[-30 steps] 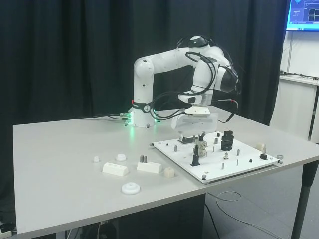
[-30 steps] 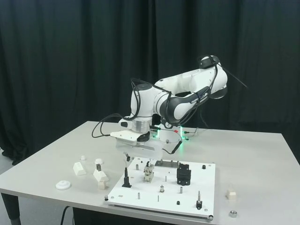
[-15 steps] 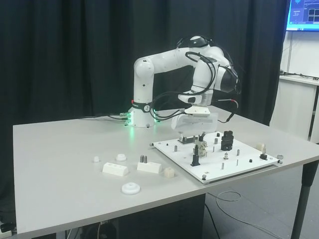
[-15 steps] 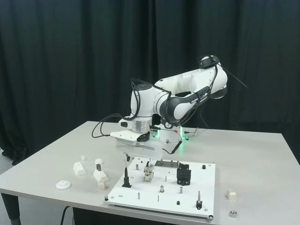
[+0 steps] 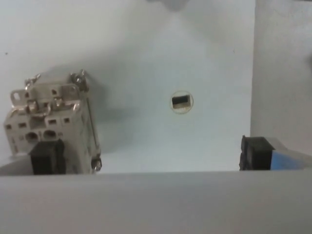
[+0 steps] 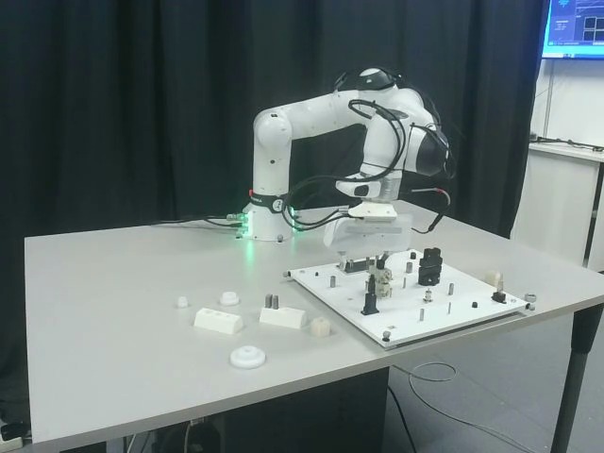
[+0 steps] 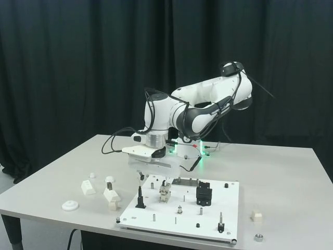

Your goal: Insert waterproof.

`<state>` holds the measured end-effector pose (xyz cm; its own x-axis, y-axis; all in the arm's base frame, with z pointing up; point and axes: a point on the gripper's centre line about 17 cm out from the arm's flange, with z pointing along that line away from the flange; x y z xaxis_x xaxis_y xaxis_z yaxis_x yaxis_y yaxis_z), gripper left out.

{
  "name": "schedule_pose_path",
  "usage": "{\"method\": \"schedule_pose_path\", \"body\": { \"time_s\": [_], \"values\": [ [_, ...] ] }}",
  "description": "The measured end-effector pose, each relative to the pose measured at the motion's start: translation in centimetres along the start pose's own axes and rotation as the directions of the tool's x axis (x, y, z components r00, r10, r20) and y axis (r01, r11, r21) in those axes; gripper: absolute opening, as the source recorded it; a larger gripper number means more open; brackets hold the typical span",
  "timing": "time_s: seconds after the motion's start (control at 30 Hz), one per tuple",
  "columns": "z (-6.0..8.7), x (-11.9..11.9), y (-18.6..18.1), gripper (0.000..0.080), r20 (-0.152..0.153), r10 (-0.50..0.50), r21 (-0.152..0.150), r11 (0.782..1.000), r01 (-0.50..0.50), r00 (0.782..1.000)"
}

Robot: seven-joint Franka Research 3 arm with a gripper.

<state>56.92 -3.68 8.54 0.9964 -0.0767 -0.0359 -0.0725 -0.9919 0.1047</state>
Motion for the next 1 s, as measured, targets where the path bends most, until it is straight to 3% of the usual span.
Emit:
{"method": "schedule_pose_path", "body": {
  "time_s": [0.5, 1.0],
  "values": [
    [0.4, 0.2, 0.0, 0.08, -0.007, -0.001, 0.005, 1.0, 0.001, 1.0],
    [-0.6, -1.5, -3.5, 0.08, 0.041, -0.03, 0.058, 0.998, 0.027, 0.999]
  ]
}}
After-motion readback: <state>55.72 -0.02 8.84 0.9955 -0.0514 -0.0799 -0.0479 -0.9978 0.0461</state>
